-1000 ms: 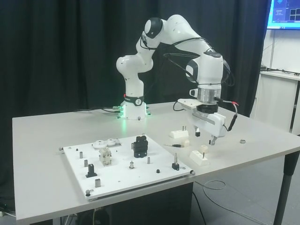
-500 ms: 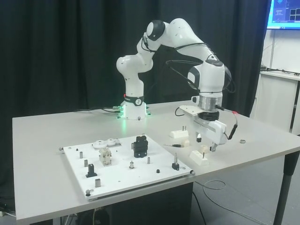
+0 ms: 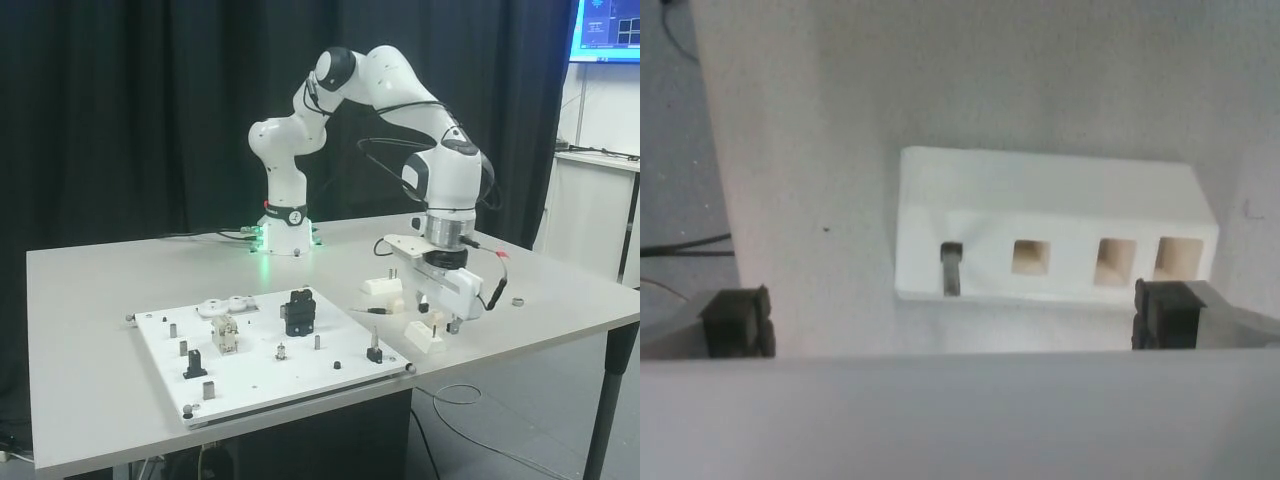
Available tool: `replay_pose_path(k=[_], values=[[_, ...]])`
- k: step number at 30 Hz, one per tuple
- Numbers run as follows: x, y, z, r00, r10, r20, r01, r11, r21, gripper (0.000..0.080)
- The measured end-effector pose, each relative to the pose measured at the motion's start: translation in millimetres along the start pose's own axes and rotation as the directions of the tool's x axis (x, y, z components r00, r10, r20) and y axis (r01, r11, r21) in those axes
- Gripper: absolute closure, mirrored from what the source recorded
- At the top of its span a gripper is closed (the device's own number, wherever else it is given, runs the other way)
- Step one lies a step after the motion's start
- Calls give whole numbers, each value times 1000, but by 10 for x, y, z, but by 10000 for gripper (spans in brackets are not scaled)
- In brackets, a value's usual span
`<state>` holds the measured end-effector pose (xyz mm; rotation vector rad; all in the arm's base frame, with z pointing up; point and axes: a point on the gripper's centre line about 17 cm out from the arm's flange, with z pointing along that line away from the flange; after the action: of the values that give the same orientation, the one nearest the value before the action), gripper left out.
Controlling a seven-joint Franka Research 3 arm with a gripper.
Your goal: Pick square peg 1.
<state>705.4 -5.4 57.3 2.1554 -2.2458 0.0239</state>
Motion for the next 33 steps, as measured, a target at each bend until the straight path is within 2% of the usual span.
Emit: replay_pose_path(k=[25,33], values=[[17,41,176,1000,-2,-12,2,1000,-14,3],[8,27,225,1000,-5,-17,5,1000,-8,3]])
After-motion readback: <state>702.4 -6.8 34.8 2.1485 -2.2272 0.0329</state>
